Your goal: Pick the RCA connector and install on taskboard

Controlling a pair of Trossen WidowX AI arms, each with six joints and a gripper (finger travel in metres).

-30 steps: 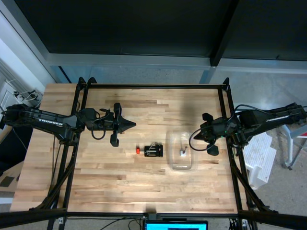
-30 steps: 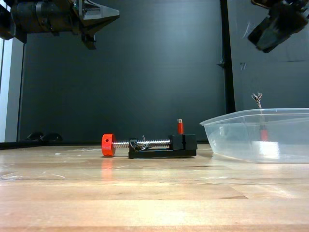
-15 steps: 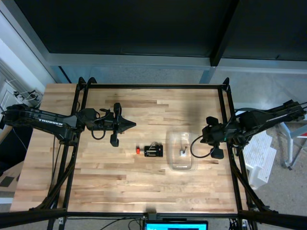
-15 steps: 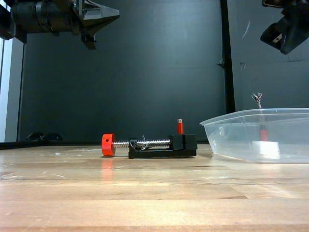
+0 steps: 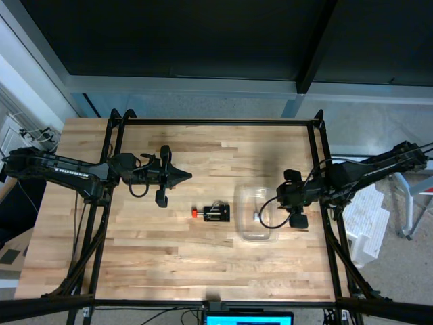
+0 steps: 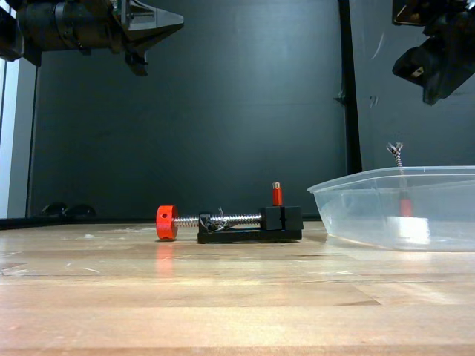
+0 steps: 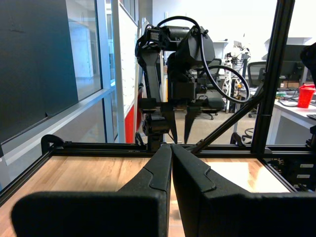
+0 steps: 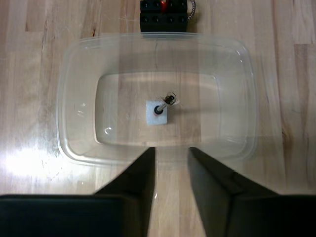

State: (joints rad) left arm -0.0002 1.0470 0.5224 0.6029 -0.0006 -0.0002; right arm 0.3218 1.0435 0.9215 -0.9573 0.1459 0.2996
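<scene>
The RCA connector stands upright on a small white foam square inside a clear plastic tray; it also shows as a connector through the tray wall and as a connector from above. The taskboard, a black block with a red knob, lies left of the tray; the same taskboard sits on the wood. My right gripper is open, high over the tray's right rim, pointing down. My left gripper is shut and parked high at the left.
A black frame runs around the table's back and sides. The right gripper hangs well above the tray. The left gripper points toward the table's middle, behind and left of the taskboard.
The right gripper swung out to the right, then came back left and a little lower, over the tray's right rim. The left arm has not moved.
</scene>
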